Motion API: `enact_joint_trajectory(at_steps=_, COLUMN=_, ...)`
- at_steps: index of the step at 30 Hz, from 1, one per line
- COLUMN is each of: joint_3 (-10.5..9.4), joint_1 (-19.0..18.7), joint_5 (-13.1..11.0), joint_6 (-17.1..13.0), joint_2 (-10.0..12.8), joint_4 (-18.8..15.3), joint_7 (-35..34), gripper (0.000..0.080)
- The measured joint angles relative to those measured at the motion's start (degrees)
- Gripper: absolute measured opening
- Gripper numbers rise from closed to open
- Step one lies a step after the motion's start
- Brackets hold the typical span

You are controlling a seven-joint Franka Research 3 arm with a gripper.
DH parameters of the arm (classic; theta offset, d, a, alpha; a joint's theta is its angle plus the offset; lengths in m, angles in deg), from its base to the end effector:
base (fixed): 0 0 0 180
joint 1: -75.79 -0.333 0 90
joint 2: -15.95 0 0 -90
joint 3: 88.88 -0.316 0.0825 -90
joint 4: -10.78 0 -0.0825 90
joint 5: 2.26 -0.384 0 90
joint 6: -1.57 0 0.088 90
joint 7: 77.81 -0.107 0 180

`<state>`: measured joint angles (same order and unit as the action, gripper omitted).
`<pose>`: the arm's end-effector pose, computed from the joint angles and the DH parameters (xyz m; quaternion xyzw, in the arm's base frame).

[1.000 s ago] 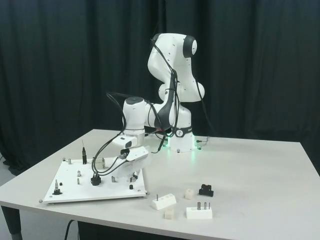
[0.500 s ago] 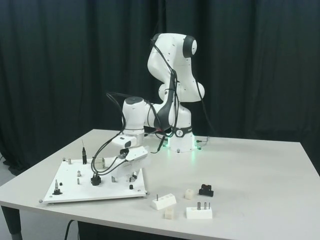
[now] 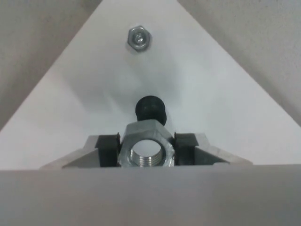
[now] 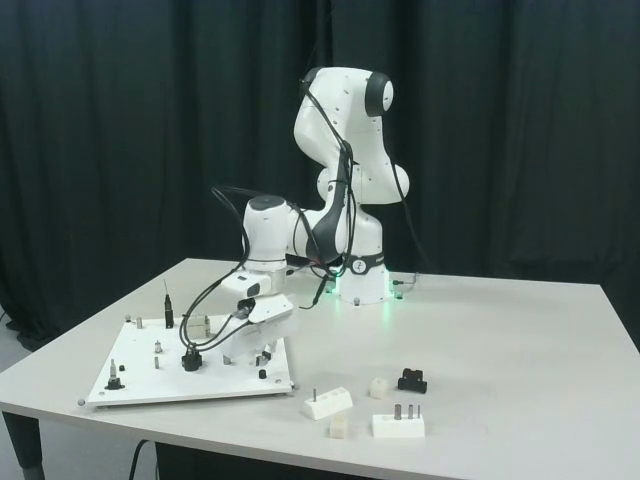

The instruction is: Insert bolt 4.

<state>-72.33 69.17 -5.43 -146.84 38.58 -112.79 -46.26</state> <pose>0.5650 -0.0997 0.2254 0.9831 0.1764 0.0125 0.0469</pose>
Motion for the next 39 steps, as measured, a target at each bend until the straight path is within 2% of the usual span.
enact_joint_trajectory(at_steps=14, joint_3=-0.13, joint_1=0.01, joint_5=0.00, joint_6=0.05, joint_2=1.28, joint_4=0.78, joint_7=0.00, gripper=0.0243)
enact_joint_trajectory(at_steps=39, joint_3=-0.38, joint_1=0.00, joint_5=0.00, joint_6=0.81, joint_2=2.06, joint_4=1.57, joint_7=0.00, gripper=0.0243)
